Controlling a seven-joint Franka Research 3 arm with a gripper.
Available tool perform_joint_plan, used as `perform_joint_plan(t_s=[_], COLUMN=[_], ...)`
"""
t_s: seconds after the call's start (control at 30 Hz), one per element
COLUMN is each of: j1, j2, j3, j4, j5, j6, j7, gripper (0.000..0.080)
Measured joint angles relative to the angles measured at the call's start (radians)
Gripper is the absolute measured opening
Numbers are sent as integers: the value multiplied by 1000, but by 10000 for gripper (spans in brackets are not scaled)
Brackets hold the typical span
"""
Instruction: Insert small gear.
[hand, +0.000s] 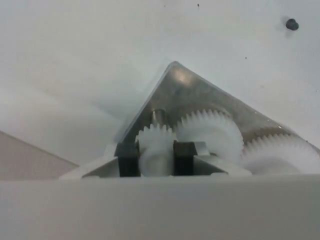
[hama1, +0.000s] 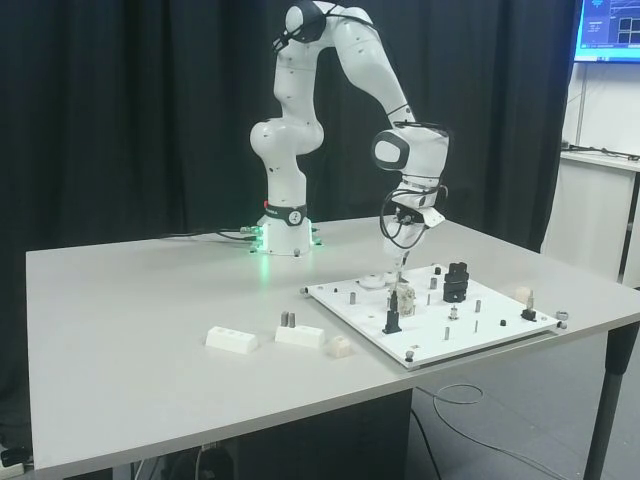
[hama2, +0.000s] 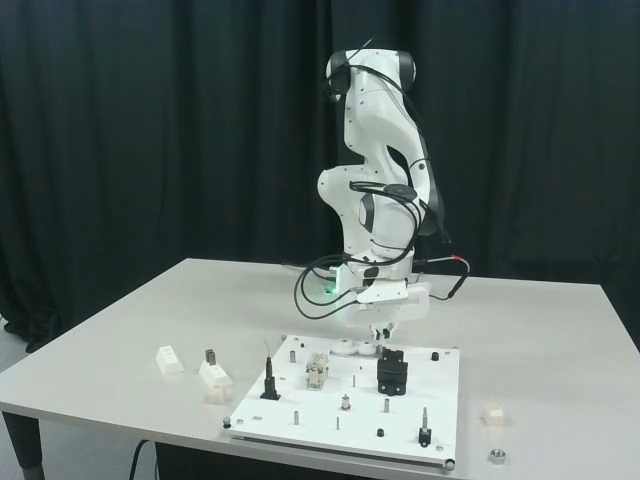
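Observation:
In the wrist view my gripper (hand: 156, 158) is shut on the small white gear (hand: 156, 140), with the black pads (hand: 128, 159) pressing on both sides of it. The gear hangs just in front of a short metal peg (hand: 158, 115) on the grey gear plate (hand: 180, 87). A medium white gear (hand: 212, 131) and a large white gear (hand: 282, 152) sit on that plate, and the medium one is close beside the small gear. In the room views the gripper (hama1: 400, 262) (hama2: 378, 330) reaches down over the back of the white assembly board (hama1: 500, 330).
Black fixtures (hama1: 456, 281) (hama2: 391, 374), a black post (hama2: 269, 383) and several small pegs stand on the board (hama2: 440, 400). White blocks (hama1: 231, 339) (hama1: 299, 334) lie on the grey table. A small black screw (hand: 292, 24) is in the board surface.

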Motion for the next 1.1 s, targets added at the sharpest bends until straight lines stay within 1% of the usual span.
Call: perform_joint_plan(t_s=[0.27,0.53,0.93,1.1], j1=[0,-1,-8,-10], j2=[1,2,2,2], j3=[3,3,3,3], j4=[0,0,0,0], j5=[4,21,25,38], j6=[2,12,13,11], j7=[0,0,-2,-8], gripper=[140,140,140,140])
